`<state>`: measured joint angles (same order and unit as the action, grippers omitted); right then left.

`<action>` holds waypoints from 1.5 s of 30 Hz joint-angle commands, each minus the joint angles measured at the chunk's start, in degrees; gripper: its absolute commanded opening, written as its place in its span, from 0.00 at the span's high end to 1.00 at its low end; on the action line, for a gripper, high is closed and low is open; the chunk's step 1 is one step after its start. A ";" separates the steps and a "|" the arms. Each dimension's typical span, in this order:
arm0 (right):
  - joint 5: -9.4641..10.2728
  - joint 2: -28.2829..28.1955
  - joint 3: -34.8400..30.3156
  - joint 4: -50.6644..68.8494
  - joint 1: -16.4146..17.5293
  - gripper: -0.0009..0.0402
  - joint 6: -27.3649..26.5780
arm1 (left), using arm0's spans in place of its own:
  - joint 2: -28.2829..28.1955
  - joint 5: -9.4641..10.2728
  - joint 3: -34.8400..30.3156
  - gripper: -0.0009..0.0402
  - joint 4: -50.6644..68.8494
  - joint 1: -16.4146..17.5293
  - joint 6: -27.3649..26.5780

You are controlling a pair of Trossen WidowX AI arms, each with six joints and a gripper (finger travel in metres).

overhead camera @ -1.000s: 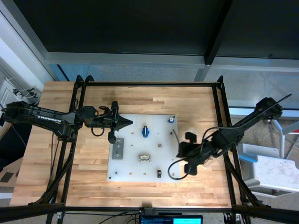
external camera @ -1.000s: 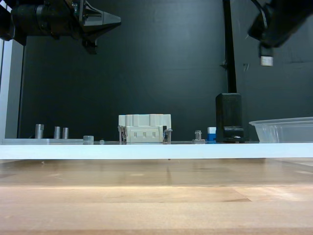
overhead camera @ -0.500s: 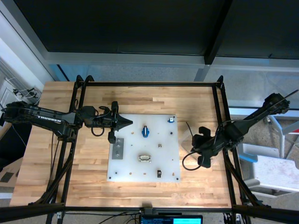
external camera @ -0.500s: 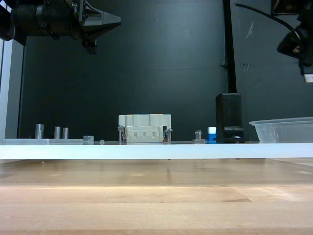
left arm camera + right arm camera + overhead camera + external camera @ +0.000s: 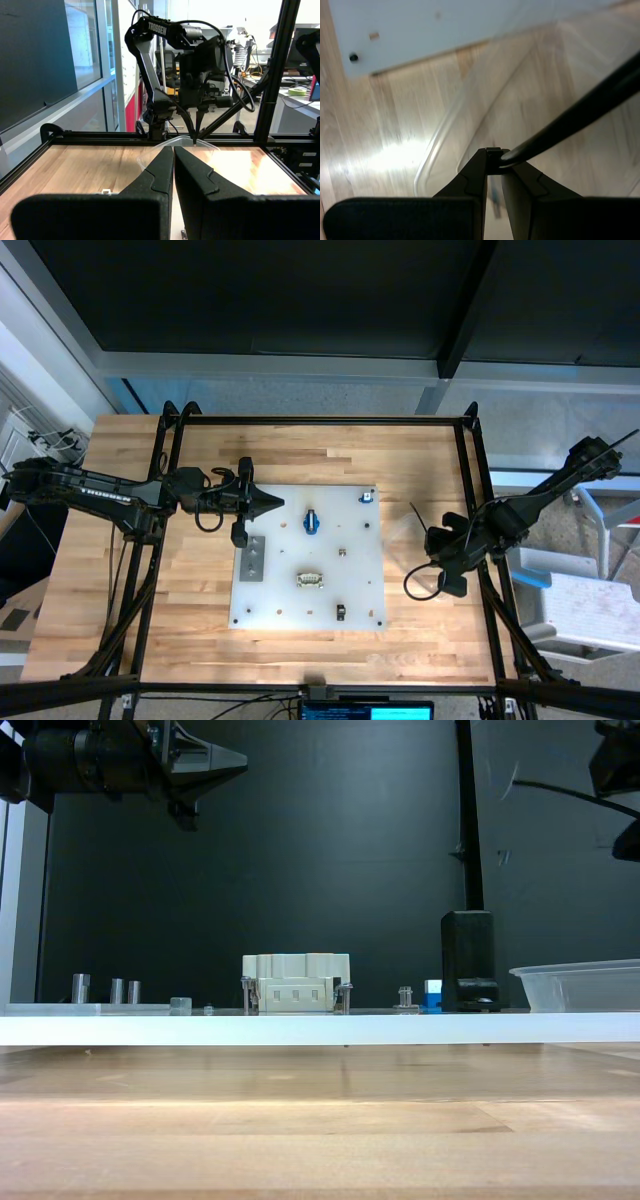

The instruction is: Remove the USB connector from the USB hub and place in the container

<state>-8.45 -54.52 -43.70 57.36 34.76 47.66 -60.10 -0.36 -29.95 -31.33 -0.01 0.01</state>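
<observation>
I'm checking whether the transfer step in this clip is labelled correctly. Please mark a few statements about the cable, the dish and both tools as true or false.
1. The right tool is shut on the thin black USB connector. True.
2. The connector sits plugged into the flat white square board. False: it is held in the air over the clear plastic container.
3. The container rests on the wooden table, to the right of the board. True.
4. The left tool is open over the container. False: it is shut, holds nothing, and sits high above the board's far left corner.
</observation>
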 commanded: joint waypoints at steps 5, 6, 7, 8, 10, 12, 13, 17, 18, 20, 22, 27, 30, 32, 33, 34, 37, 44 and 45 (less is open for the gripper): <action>1.09 0.57 1.49 1.88 3.48 0.98 4.07 | -0.02 0.00 0.00 0.98 -0.02 0.00 0.00; 1.09 0.57 1.51 2.40 3.80 0.98 4.46 | -0.02 0.00 0.00 0.98 -0.02 0.00 0.00; 1.14 0.57 1.53 2.67 4.04 0.98 4.61 | -0.02 0.00 0.00 0.98 -0.04 0.02 0.00; 1.22 0.57 1.53 2.75 4.17 0.98 4.83 | -0.02 0.00 0.00 0.98 -0.02 0.00 0.00; 1.51 0.57 1.53 2.80 4.28 0.98 5.42 | -0.02 -0.02 0.00 0.98 -0.02 0.00 0.00; 2.14 0.57 1.57 2.80 4.33 0.98 5.60 | -0.02 0.00 0.00 0.98 -0.04 0.00 0.00; 2.12 0.55 1.62 2.80 4.37 0.98 5.62 | 0.00 0.00 0.00 0.98 -0.02 0.00 0.00; 2.54 0.55 1.97 2.80 4.39 0.98 6.10 | -0.02 0.00 0.00 0.98 -0.04 0.00 0.00; 2.60 0.55 2.10 2.80 4.39 0.98 6.25 | -0.02 0.00 0.00 0.98 -0.04 0.00 0.00; 2.73 0.55 2.38 2.78 4.42 0.98 7.15 | -0.02 0.00 0.00 0.98 -0.02 0.00 0.00; 3.50 0.55 2.73 2.73 4.46 0.98 7.48 | -0.02 0.00 0.00 0.98 -0.02 0.00 0.00; 4.24 0.52 3.52 2.67 4.50 0.98 7.63 | -0.02 0.00 0.00 0.98 -0.02 0.00 0.00; 4.22 0.52 3.52 2.60 4.48 0.97 7.65 | -0.02 0.00 0.00 0.98 -0.02 0.02 0.00; 4.17 0.50 3.52 2.58 4.50 0.95 7.65 | 0.00 -0.02 0.00 0.98 -0.02 0.00 0.00; 4.17 0.42 3.52 2.60 4.48 0.93 7.67 | -0.02 -0.02 0.00 0.98 -0.02 0.02 0.00; 4.17 0.42 3.52 2.58 4.50 0.92 7.67 | -0.02 -0.02 0.00 0.98 -0.02 0.00 0.00; 4.13 0.42 3.52 2.60 4.50 0.87 8.02 | -0.02 0.00 0.00 0.98 -0.04 0.00 0.00; 4.04 0.42 3.52 2.62 4.50 0.75 8.94 | -0.02 -0.02 0.00 0.98 -0.04 0.00 0.00; 4.02 0.42 3.52 2.62 4.50 0.73 8.94 | -0.02 0.00 0.00 0.98 -0.04 0.00 0.00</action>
<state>-4.29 -54.08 -40.16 59.99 39.27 56.66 -60.10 -0.36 -29.95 -31.33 -0.01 0.01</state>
